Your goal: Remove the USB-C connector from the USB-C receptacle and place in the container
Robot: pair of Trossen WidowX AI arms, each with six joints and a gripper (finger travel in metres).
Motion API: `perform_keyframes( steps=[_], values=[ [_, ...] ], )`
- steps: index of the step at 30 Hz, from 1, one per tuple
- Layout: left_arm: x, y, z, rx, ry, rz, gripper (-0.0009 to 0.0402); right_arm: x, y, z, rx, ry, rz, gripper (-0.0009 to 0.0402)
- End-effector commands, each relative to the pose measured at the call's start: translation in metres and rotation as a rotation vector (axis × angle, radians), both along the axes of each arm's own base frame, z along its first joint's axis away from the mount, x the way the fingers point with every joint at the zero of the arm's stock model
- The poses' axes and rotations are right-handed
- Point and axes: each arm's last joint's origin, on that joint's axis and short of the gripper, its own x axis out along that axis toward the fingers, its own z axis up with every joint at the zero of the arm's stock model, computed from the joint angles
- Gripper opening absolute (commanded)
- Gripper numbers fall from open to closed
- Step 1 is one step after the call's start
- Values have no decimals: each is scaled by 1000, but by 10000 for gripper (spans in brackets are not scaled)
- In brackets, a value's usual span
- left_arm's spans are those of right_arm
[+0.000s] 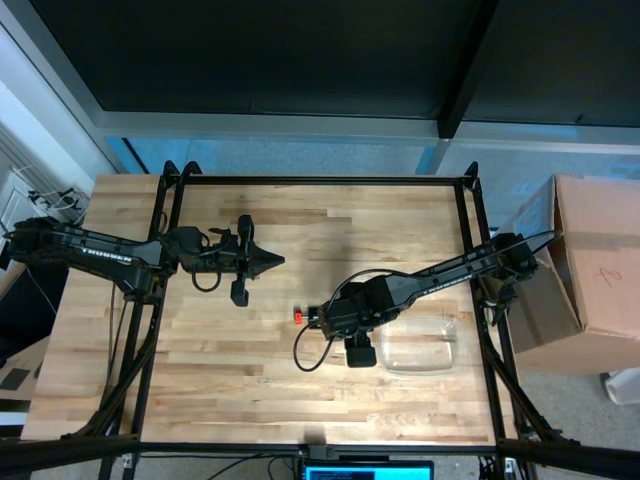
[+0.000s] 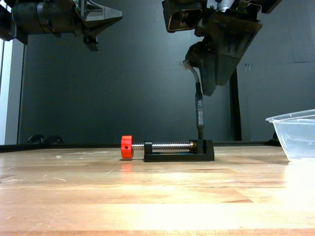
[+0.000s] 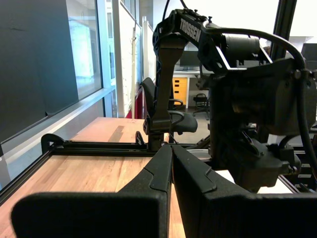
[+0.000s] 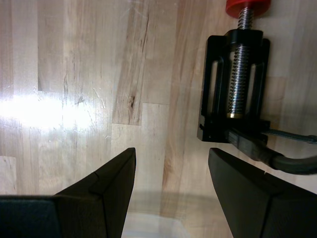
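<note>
Plug: the USB-C connector [image 2: 200, 115] stands straight up. Its bottom end sits in the USB-C receptacle [image 2: 201, 143], at one end of the black holder [image 2: 179, 152] on the surface [image 2: 157, 196]. It looks pushed all the way in.
Long way: the plug runs up and down. Its cable [image 2: 193, 73] goes up from the top.
Right claw: the right claw [image 4: 171, 151] is wide open and holds nothing. It hangs just above the plug and points down.
Which way: the right wrist view shows the plug is not in the gap. It lies off to one side, just beside one finger [image 4: 242, 188]. I think the claw has to slide over to that side before it can pinch the plug.
Left claw: the left claw [image 3: 171, 168] is pressed closed and holds nothing. It is high up and well apart from the plug.
Nearer arm: the right arm is much nearer.
Container: the container [image 2: 295, 137] sits on the surface on the right arm's side, past the plug end of the holder and away from the red knob [image 2: 127, 146].
</note>
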Motion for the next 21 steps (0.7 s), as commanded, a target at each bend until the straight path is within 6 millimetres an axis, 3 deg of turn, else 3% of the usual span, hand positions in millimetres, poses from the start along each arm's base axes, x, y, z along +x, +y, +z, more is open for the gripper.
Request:
perform_keyframes(
  steps=[1,12,21],
  values=[
    [0,0,0,0,0,0,0,2,2,-4,-3,9,-1,204],
    [0,0,0,0,0,0,0,7,6,-15,-16,10,-1,200],
    [0,0,0,0,0,0,0,7,7,-15,-13,11,-6,153]
  ],
)
